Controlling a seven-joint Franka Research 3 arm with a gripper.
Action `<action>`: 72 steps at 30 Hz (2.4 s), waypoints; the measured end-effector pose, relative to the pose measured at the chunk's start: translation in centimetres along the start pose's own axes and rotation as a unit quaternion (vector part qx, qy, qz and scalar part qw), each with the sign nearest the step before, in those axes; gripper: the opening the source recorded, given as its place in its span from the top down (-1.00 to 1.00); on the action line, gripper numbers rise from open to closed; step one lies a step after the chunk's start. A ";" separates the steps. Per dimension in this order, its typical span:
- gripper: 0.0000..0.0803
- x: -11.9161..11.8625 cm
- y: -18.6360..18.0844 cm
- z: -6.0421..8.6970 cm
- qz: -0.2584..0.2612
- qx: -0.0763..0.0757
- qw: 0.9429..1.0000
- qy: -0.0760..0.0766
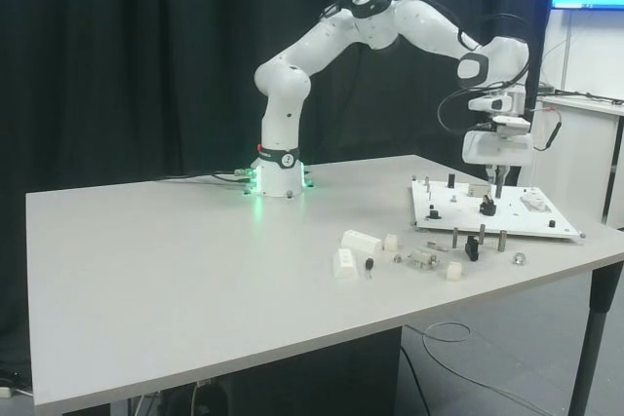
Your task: Place square peg 3.
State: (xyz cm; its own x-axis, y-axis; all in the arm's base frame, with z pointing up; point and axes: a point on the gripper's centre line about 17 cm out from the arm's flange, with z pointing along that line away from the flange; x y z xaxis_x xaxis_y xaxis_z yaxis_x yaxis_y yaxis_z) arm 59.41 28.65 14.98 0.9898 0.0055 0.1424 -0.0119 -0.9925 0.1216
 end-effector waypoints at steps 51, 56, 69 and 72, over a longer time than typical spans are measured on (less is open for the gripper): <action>0.81 3.0 4.3 11.3 -0.115 0.079 0.988 -0.070; 0.81 2.5 4.0 11.9 -0.119 0.078 0.987 -0.074; 0.81 2.4 3.5 12.7 -0.114 0.072 0.988 -0.076; 0.10 2.8 3.6 12.4 -0.111 0.071 0.989 -0.073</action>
State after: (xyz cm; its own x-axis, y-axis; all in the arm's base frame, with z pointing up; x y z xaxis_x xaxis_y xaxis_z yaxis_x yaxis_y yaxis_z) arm 63.85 23.61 3.63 0.9757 0.2183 -0.0167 0.2182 -0.9759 -0.0075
